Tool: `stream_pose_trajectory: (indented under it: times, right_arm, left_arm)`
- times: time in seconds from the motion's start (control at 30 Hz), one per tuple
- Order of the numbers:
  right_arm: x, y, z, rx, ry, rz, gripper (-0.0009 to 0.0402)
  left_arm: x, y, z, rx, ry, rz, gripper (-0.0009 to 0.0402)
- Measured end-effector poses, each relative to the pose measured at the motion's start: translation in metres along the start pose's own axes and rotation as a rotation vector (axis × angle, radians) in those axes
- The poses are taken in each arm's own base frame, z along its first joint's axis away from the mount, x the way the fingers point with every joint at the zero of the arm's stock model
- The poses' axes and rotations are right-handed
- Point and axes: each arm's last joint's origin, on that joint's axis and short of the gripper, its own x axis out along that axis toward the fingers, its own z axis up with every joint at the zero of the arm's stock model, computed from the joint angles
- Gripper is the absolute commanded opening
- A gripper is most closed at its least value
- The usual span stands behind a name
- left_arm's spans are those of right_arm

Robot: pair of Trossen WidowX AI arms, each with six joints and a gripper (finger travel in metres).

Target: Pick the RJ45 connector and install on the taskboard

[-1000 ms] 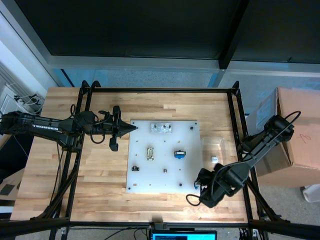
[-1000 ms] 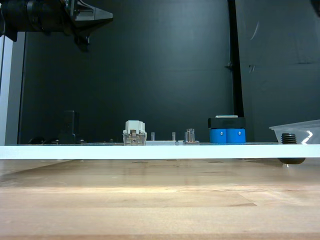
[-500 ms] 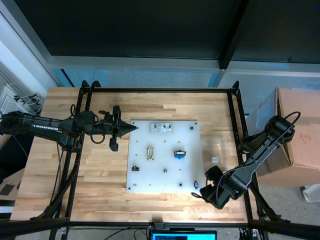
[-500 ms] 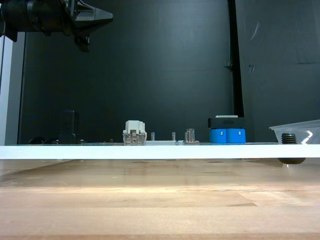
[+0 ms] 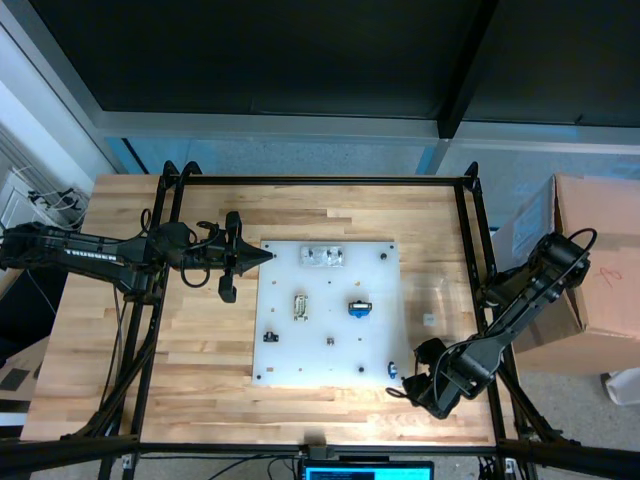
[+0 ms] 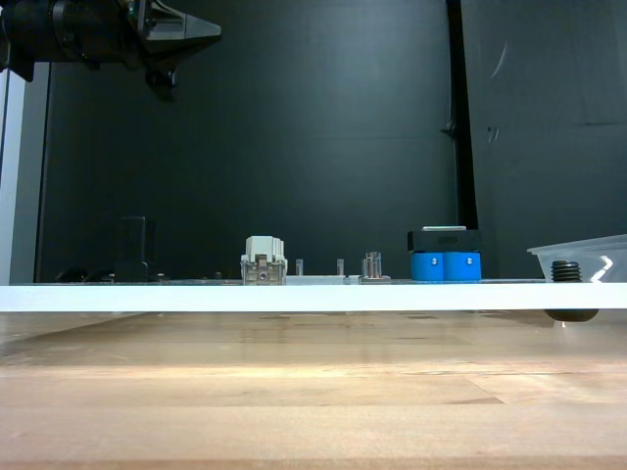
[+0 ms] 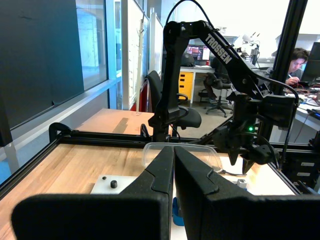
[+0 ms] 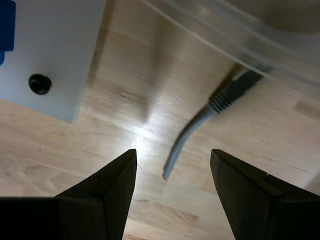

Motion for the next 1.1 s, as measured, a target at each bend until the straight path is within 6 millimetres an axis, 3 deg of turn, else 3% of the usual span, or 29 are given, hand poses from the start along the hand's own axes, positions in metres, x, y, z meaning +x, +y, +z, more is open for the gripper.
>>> stream_pose_trajectory:
  times: [0.5, 1.1]
  right_arm:
    - [0.025, 0.003, -0.011, -0.009, 0.035, -0.058, 0.0187]
    - [0.027, 0.003, -0.012, -0.015, 0.033, -0.053, -0.0004]
  left_arm:
    - [0.000, 0.000, 0.000, 0.000, 0.000, 0.000, 0.0000]
    - [0.000, 0.000, 0.000, 0.000, 0.000, 0.000, 0.0000]
